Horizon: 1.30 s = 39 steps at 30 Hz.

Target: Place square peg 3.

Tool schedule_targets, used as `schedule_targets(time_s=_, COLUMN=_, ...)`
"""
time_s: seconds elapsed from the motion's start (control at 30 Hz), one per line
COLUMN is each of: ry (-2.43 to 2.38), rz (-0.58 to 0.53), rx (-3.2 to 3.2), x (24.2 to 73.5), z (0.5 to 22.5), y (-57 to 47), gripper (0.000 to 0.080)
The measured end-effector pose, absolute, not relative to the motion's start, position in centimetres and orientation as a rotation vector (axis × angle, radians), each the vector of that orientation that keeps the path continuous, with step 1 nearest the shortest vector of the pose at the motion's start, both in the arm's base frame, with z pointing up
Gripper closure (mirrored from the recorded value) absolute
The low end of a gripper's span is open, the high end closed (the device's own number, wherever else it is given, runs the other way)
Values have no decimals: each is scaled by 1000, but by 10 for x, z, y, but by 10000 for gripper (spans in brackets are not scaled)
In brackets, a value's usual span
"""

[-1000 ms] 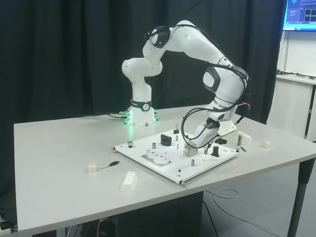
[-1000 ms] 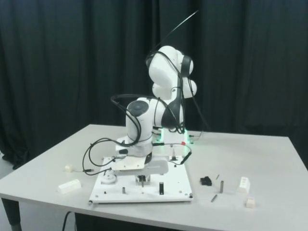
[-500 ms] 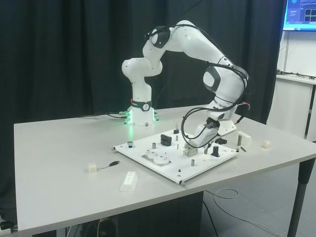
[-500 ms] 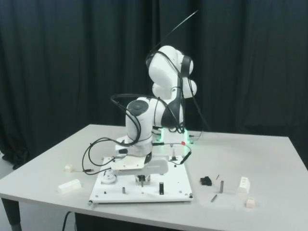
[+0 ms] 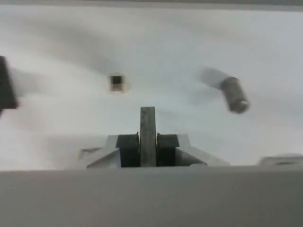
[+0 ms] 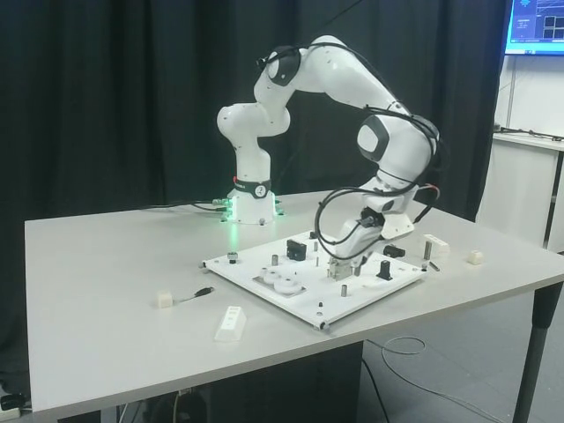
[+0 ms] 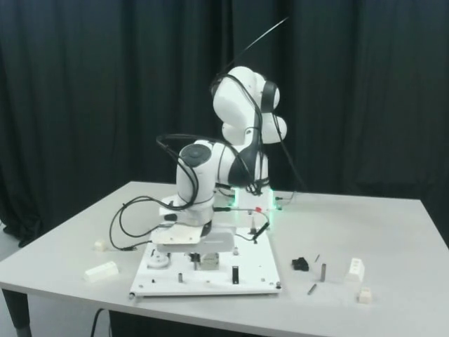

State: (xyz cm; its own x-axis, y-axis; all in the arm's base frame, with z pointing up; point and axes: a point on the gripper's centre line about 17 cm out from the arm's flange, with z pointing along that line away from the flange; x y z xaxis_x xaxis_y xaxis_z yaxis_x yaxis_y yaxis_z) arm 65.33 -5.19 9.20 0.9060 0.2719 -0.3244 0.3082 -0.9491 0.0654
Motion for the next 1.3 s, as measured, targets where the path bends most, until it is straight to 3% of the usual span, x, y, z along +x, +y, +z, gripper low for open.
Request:
schedule_targets(time_s=0.83, ry=483, rz=-474, rx=2904, x=642, z=102, y=-209, gripper=726)
schedule_targets(time_s=1.3, ry=551, rz=-390, rx=2973, x=643, z=77, y=-248, gripper=726)
